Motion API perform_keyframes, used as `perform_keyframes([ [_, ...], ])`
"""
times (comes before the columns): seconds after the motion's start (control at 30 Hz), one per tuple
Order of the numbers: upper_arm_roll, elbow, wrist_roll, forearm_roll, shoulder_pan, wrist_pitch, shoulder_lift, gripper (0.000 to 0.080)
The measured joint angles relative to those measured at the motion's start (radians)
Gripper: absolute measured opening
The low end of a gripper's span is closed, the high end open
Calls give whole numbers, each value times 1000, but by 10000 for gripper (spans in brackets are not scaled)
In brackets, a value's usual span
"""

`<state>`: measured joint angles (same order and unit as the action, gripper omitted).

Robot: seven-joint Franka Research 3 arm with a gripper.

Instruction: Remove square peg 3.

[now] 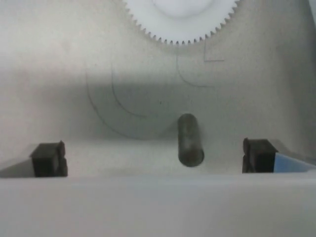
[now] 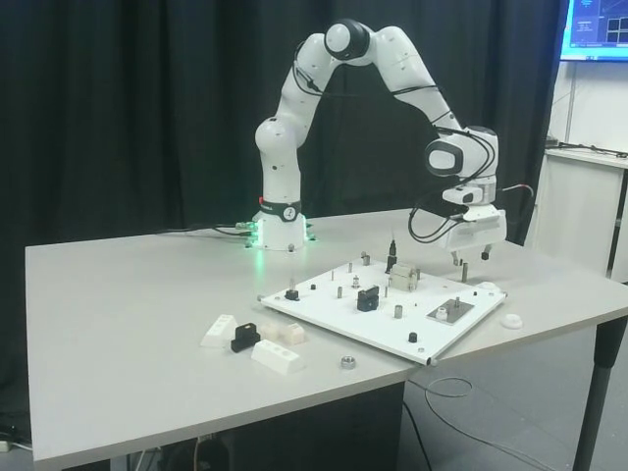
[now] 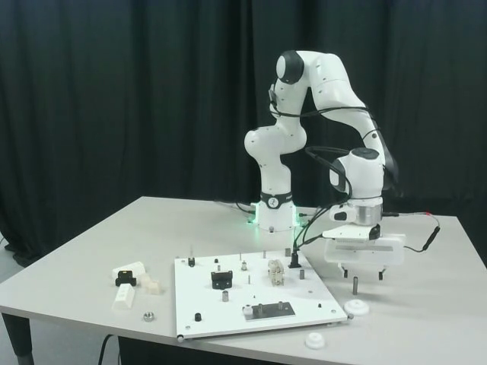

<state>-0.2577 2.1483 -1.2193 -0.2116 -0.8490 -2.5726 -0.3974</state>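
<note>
tool (image 1: 154, 158): fingers wide apart, gripping nothing, fyi | dark peg (image 1: 190, 140): sits loose between them, looks rounded rather than square | spot: on the bench (image 3: 426, 304) off the white board (image 3: 228, 315) at its 3 o'clock in the second room view, next to the white gear (image 1: 180, 19) | guess: you've got it out, hence the open tool

White gear (image 1: 180, 19): cut off by the wrist view's edge, only its toothed rim shows.
Square peg 3: cannot be told apart among the small parts on the white board (image 2: 324, 312); they are too small in both room views.
Monitor (image 2: 597, 29): cut off at the first room view's corner.
Table legs: mostly out of frame.
</note>
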Motion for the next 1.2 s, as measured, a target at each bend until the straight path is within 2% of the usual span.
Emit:
perform_keyframes([
  [0.3, -11, -8, -14, 8, 1, 53, 34, 800],
  [0.57, -23, -9, -18, 29, 1, 77, 58, 800],
  [1.2, -54, -13, -25, 73, 3, 108, 68, 800],
])
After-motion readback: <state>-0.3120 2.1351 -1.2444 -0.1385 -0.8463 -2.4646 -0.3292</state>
